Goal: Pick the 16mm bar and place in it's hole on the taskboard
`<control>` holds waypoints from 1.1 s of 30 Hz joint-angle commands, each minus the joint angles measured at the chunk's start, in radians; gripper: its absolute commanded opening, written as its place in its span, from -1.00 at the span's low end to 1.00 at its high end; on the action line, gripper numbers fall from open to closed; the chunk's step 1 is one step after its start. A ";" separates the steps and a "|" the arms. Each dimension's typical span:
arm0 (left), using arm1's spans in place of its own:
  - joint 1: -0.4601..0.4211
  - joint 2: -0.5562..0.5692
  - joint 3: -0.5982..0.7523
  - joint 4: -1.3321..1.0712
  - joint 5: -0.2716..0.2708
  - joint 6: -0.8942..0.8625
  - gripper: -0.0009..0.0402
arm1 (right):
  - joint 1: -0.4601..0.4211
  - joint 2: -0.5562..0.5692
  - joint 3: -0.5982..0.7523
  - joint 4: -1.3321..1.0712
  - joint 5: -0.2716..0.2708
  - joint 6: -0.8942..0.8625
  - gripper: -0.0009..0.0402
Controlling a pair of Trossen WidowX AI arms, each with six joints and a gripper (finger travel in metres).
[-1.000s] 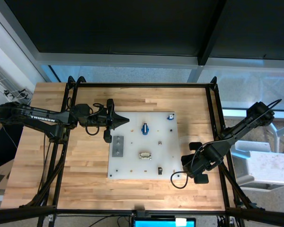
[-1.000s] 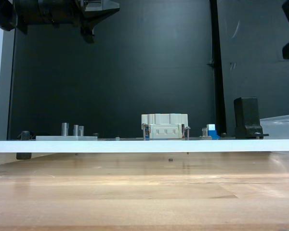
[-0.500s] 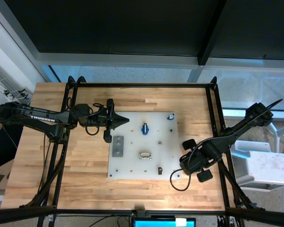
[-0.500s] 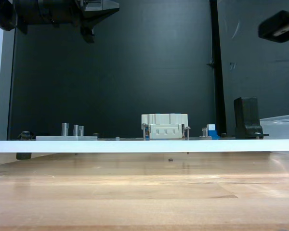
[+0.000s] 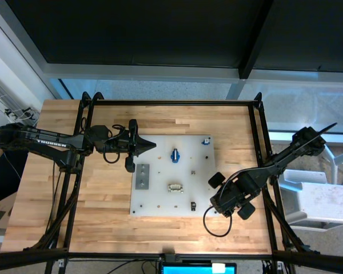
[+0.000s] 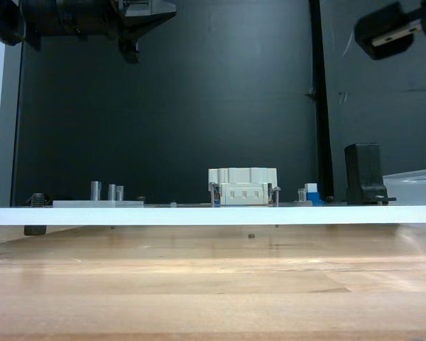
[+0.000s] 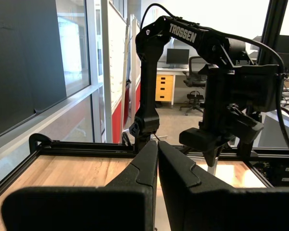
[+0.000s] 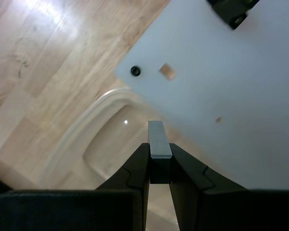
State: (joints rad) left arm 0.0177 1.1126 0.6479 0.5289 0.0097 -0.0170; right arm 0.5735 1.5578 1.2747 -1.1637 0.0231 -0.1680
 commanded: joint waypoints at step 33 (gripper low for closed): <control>0.000 0.000 0.000 0.000 0.000 0.000 -0.96 | -0.024 0.185 0.141 0.016 0.011 -0.293 -0.96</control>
State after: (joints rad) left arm 0.0177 1.1126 0.6483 0.5285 0.0097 -0.0170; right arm 0.5488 1.7355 1.4128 -1.1500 0.0341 -0.4530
